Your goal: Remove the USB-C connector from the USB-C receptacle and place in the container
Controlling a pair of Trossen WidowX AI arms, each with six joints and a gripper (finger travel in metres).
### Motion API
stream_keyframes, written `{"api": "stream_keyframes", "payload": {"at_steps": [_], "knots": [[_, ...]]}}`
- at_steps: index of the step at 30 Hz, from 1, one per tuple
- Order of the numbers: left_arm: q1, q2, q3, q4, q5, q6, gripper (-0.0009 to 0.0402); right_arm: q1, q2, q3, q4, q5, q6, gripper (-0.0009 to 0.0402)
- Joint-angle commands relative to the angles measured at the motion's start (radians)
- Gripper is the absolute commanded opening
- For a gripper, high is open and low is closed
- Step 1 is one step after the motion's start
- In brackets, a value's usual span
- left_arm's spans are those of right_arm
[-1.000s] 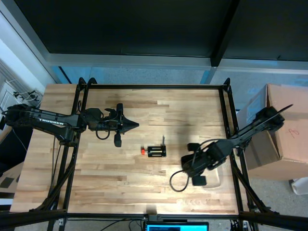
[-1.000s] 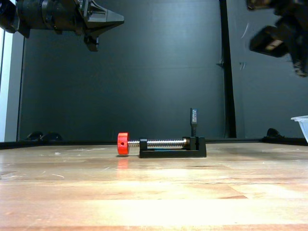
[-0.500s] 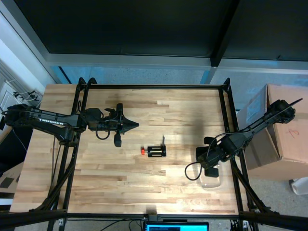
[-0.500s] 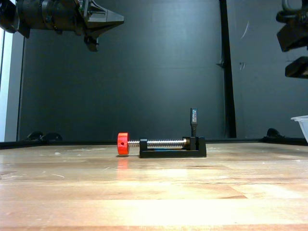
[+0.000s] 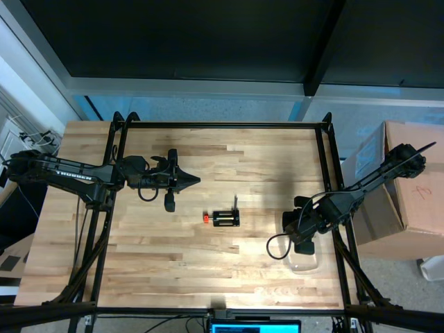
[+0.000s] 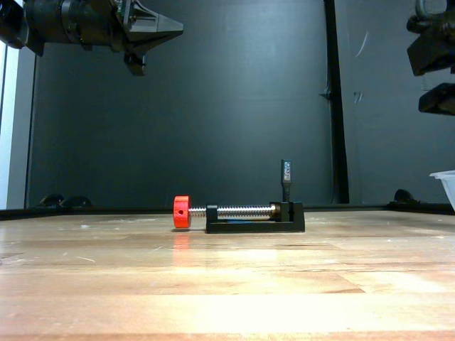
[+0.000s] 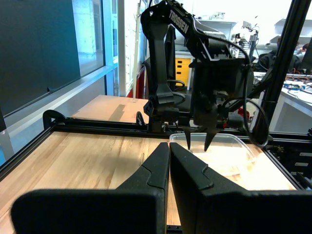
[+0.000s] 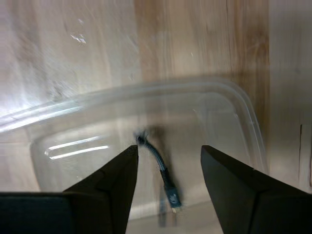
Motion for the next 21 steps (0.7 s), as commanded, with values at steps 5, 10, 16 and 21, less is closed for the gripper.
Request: {"api": "stream_keyframes", "payload": {"at_steps": [5, 10, 16, 21], "knots": [[0.000, 0.000, 0.000, 0.000, 0.000, 0.000, 0.0000, -0.096, 0.001, 0.089, 0.018, 0.001, -0.041, 0.0180], [0.000, 0.000, 0.000, 0.000, 0.000, 0.000, 0.0000, -0.206, -0.003, 0.126, 0.127, 0.027, -0.154, 0.0163], [0.000, 0.000, 0.000, 0.000, 0.000, 0.000, 0.0000, -0.322, -0.040, 0.124, 0.366, 0.026, -0.339, 0.0126], [0.000, 0.000, 0.000, 0.000, 0.000, 0.000, 0.0000, -0.395, -0.098, 0.095, 0.559, 0.022, -0.444, 0.0083]]}}
